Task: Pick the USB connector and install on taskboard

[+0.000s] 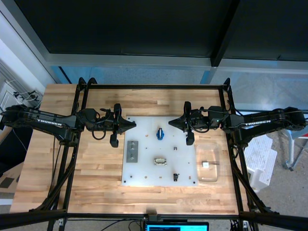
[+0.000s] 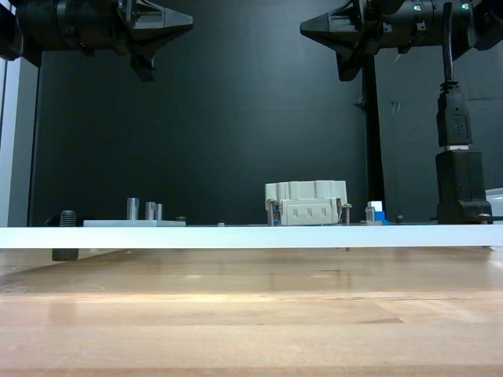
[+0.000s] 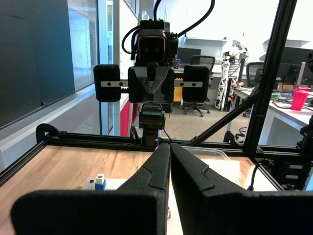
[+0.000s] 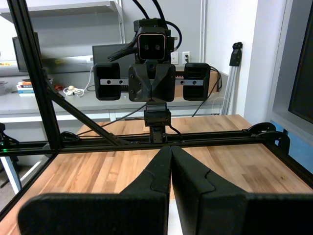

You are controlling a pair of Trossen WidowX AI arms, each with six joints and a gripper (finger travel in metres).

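The white taskboard (image 1: 144,175) lies mid-table. Near its front right, the black USB connector (image 1: 176,176) stands upright in the small black socket; in the low view the USB connector (image 2: 455,118) sits on top of the socket (image 2: 464,188), with a thin cable rising from it. My left gripper (image 1: 134,124) hovers shut over the board's far left corner, high in the low view (image 2: 189,23), its fingers pressed together (image 3: 169,145). My right gripper (image 1: 171,123) faces it from the right, also shut and empty (image 2: 305,30) (image 4: 171,147). Both are well above and behind the connector.
The board also bears a grey metal block (image 1: 132,150), a blue knob (image 1: 160,134) and a beige connector (image 1: 160,161). A clear plastic tray (image 1: 210,178) holding a small white cube (image 1: 205,164) lies right of the board. A black frame rail (image 1: 154,87) rings the table.
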